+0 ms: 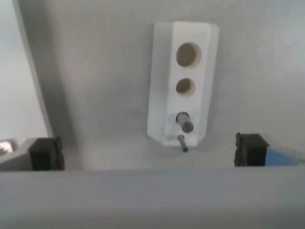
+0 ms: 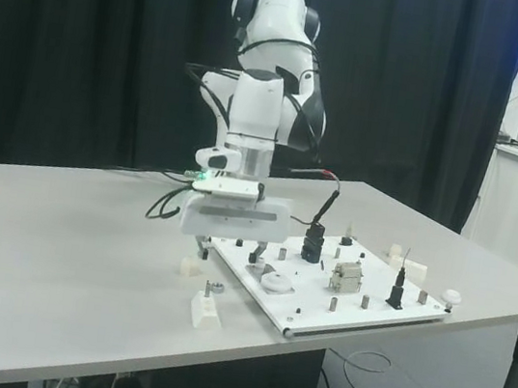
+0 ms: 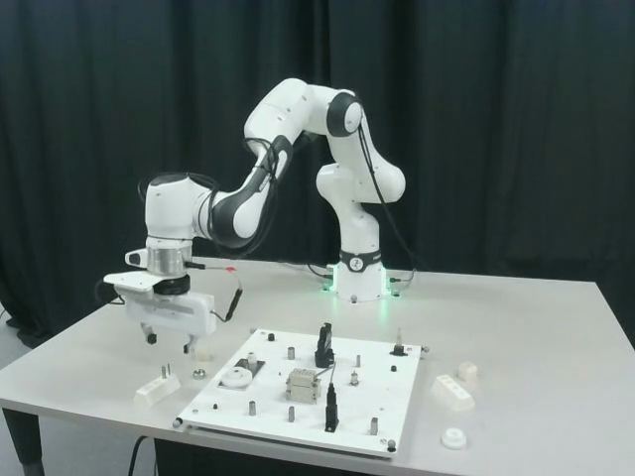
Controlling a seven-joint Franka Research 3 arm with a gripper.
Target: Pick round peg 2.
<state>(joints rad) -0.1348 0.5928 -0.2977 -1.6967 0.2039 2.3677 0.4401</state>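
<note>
A white peg block (image 1: 183, 81) lies on the grey table; the room views show it by the table's front edge (image 2: 206, 308) (image 3: 157, 390). Its two larger holes are bare. A short grey round peg (image 1: 184, 122) stands in the third hole, and a thinner grey pin (image 1: 182, 142) stands in the smallest one. My gripper (image 1: 147, 151) hangs above the block, apart from it, open, with nothing between the black fingertips (image 1: 45, 152). From the room cameras the gripper (image 2: 229, 248) (image 3: 170, 342) shows a little above the table.
A white assembly board (image 2: 357, 321) (image 3: 382, 382) carrying several small fixtures lies beside the block. A small white piece (image 2: 190, 264) and a metal nut (image 2: 214, 287) sit near the gripper. More white parts (image 3: 452, 392) lie beyond the board. The table's front edge is close to the block.
</note>
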